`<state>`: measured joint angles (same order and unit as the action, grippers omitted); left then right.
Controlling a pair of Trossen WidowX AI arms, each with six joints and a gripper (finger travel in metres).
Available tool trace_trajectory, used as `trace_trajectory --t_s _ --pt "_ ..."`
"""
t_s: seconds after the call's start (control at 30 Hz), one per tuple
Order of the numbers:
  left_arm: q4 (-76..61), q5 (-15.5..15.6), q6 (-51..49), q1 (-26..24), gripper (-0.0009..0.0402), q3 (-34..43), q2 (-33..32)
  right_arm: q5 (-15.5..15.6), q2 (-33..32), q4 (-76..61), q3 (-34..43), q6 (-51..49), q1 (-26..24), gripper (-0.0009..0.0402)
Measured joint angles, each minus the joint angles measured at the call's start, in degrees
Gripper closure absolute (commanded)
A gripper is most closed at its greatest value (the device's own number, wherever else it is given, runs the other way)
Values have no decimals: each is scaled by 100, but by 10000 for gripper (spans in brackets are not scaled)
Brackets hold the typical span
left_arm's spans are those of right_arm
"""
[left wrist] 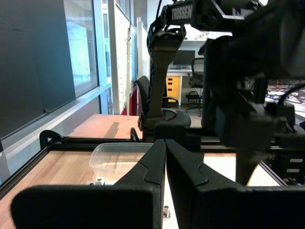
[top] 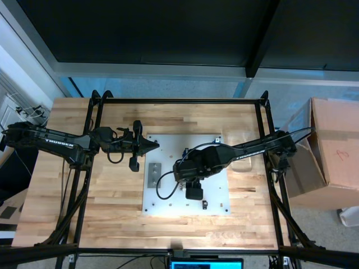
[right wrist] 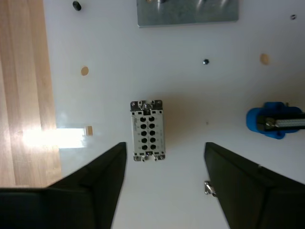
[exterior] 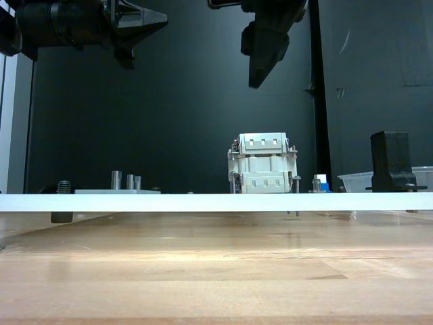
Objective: Remove the HAN10E connector from the taskboard and place in the container
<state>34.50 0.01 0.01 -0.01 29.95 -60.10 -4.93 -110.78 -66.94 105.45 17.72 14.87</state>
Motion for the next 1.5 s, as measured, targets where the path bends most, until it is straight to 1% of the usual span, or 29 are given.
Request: trace_trajectory --t_s 0.17,0.33,0.67,0.93,1.07,1.17,1.5 --pt "2 2 0 0 393 -2 0 -2 -243 4 13 -9 55 79" --pt "0 0 0 0 393 -2 0 -2 -461 63 11 -120 85 57" --pt "2 2 -2 0 393 0 0 -2 -800 293 -15 -238 107 55" --pt "2 0 -2 0 393 0 0 -2 -800 581 -435 -328 118 64" --pt "2 0 0 0 393 0 0 -2 -800 826 -643 -330 118 88" --pt "0 0 0 0 393 -2 0 -2 -800 942 -671 -328 118 121" --pt "2 0 0 0 393 0 0 -13 -800 931 -678 -328 111 271"
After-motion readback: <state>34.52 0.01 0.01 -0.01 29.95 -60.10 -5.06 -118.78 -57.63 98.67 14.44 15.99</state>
